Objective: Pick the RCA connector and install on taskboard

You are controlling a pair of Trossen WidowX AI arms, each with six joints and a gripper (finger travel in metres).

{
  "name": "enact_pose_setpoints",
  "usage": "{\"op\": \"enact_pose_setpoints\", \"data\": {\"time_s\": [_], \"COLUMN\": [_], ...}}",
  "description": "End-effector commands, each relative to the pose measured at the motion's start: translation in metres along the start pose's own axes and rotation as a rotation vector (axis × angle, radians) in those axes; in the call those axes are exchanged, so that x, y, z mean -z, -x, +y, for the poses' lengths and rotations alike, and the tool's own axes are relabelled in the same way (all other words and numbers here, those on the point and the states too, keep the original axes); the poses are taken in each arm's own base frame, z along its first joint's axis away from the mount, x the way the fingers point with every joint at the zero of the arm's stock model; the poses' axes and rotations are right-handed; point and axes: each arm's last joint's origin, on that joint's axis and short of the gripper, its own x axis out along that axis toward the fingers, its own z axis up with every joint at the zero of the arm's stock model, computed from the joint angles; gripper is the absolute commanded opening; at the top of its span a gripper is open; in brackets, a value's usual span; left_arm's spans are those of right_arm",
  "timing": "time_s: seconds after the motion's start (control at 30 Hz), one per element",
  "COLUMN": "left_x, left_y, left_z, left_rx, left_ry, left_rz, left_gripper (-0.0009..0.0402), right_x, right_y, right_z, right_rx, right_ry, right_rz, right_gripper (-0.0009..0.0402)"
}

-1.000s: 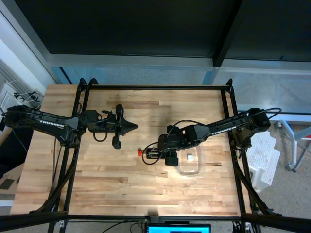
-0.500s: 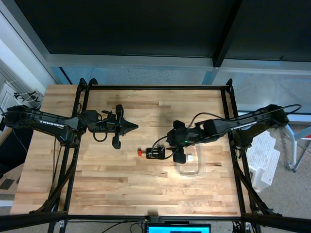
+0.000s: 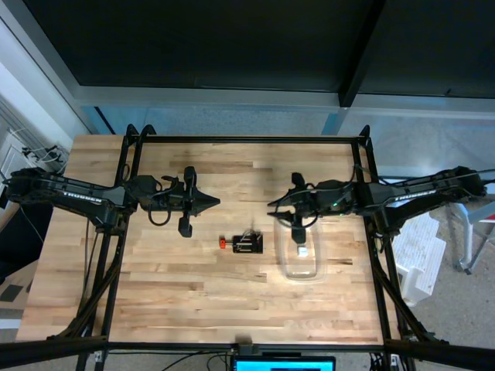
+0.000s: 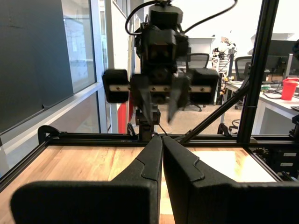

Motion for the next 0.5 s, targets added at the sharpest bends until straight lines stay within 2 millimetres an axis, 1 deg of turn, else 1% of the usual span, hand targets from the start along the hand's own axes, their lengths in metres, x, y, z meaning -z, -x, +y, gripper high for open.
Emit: {"op": "enact_pose_setpoints", "data": {"time_s": [0.03,0.23,0.5], "left_x": [0.000,0.000,0.000], "left_y": [0.000,0.000,0.000], "left_z": [0.000,0.000,0.000], "left_rx": [0.000,0.000,0.000], "left_ry": [0.000,0.000,0.000], "left_rz": [-0.001,-0.001,-0.001], "left_gripper": [0.0000,0.0000,0.0000], "right_x": [0.003,0.010,0.023], "right_y": [0.011,0.028,0.042], "right_z": [-0.006,-0.011,-0.013], "right_rx": [0.011,0.011,-0.008], "right_ry": [0.002,0.005,-0.006], "right_rz": [-0.088,-0.221,-0.314], "right_gripper": [0.0080,0.0046,0.0000]}}
